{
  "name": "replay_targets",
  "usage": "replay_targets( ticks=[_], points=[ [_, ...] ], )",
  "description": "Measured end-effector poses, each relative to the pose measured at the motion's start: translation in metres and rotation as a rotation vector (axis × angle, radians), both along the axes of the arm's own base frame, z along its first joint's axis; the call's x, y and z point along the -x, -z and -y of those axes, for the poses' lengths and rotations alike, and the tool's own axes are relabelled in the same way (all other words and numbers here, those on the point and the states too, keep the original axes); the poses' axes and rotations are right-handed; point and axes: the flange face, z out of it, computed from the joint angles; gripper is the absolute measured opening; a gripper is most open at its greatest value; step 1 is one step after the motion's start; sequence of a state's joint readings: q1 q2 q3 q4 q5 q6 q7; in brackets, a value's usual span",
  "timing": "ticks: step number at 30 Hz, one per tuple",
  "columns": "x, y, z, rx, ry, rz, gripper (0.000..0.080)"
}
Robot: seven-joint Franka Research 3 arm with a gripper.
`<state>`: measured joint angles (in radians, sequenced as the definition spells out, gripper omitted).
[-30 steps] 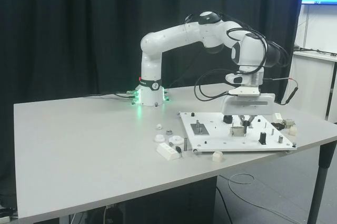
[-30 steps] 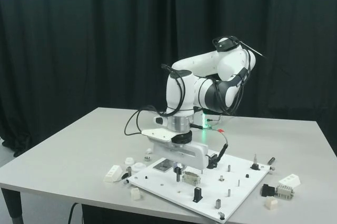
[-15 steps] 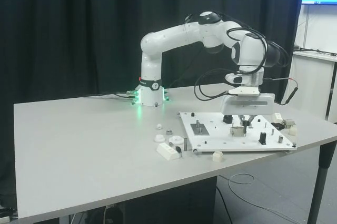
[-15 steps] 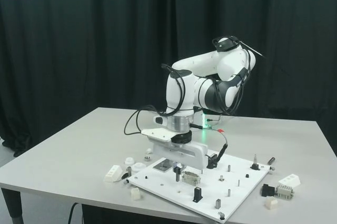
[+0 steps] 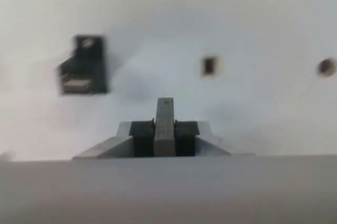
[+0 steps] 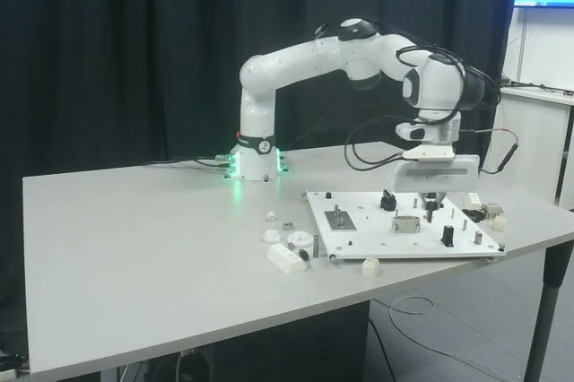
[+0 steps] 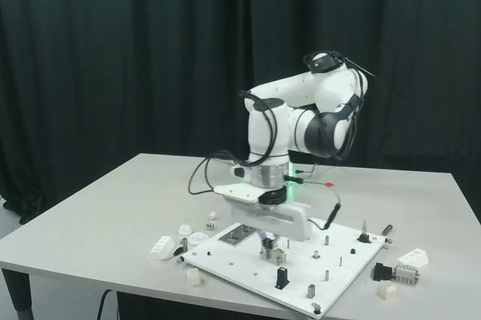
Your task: Place square peg 3.
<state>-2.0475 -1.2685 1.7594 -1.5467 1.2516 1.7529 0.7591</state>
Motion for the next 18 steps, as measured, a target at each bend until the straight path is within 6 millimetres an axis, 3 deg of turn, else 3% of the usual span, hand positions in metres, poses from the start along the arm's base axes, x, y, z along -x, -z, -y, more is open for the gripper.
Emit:
replay_targets(
  ticks=[18],
  points=[
    [0.006,-0.013,-0.126,-0.061,0.027,-0.042,0.0076]
  ],
)
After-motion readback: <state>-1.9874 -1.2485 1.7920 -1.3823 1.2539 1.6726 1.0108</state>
